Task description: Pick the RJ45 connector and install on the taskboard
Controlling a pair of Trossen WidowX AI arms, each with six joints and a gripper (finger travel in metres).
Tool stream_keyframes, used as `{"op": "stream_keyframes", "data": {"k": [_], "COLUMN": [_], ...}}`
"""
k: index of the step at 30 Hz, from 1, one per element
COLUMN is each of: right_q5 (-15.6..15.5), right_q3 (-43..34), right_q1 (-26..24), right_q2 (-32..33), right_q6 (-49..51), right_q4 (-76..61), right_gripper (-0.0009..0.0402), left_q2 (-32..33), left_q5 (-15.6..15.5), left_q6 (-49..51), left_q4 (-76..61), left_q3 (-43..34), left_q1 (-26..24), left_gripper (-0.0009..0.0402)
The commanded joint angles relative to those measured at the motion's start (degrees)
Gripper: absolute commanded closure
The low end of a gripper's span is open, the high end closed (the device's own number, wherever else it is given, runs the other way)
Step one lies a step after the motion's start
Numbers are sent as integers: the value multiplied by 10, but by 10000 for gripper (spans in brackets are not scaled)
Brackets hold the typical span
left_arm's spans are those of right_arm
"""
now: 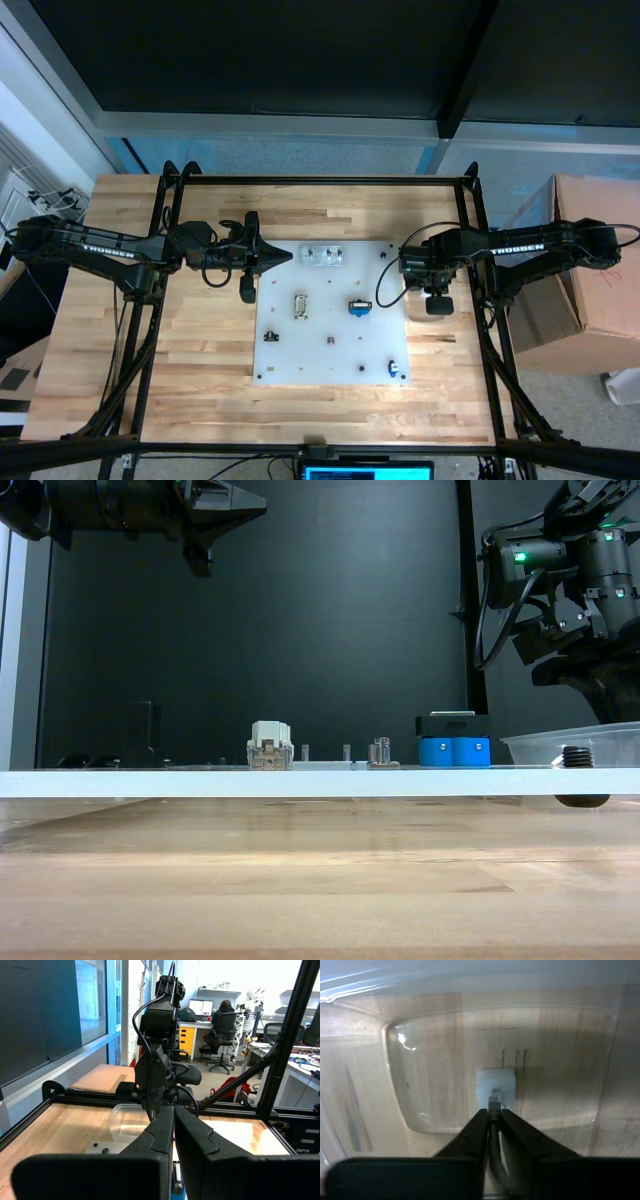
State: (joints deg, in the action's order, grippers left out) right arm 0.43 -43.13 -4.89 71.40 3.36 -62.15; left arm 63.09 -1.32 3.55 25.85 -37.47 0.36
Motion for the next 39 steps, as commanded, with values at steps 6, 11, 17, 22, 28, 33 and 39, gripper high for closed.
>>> {"op": "stream_keyframes", "data": {"k": [6, 11, 17, 22, 28, 33, 39], "right_q5": [0, 0, -1, -6, -16, -15, -16], "right_q3": [-7, -39, -116, -167, -209, -241, -289], "right_q1": [0, 0, 7, 57, 137, 198, 267], "right_q2": [-6, -21, -28, -24, 6, 49, 116], "right_q6": [1, 1, -33, -97, -164, -199, -239], "right_q4": [-2, -31, -109, -131, -143, -141, -128], "right_gripper": [393, 393, 394, 393, 393, 393, 393], "left_q2": [0, 0, 0, 0, 0, 0, 0], "left_q5": [0, 0, 0, 0, 0, 0, 0], "left_q6": [0, 0, 0, 0, 0, 0, 0], "left_q4": [0, 0, 0, 0, 0, 0, 0], "left_q3": [0, 0, 0, 0, 0, 0, 0], "left_q1": [0, 0, 0, 0, 0, 0, 0], "left_gripper": [393, 392, 392, 393, 393, 393, 393]}}
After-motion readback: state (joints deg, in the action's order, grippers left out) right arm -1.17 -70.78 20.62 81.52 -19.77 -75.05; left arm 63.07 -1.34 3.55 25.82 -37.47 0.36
